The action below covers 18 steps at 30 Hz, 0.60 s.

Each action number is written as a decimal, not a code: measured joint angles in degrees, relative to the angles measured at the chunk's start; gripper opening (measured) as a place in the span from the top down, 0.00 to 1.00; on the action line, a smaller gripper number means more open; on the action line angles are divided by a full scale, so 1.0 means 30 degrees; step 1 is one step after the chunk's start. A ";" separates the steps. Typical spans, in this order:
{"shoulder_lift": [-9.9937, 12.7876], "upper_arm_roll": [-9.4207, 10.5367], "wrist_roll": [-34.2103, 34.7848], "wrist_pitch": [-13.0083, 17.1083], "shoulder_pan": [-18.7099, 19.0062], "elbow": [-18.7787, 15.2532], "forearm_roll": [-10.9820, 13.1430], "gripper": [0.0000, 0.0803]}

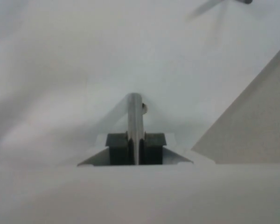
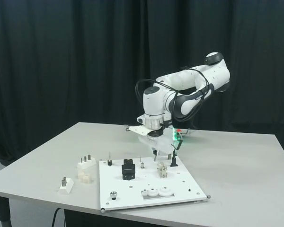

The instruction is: Insert round peg 2.

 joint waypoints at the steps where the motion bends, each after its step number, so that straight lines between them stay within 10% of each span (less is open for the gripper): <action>1: 0.0000 0.0001 0.0000 -0.0009 -0.0020 -0.0003 -0.0010 0.91; 18: 0.0000 -0.0529 0.0000 -0.1438 -0.0684 0.0217 -0.0398 0.91</action>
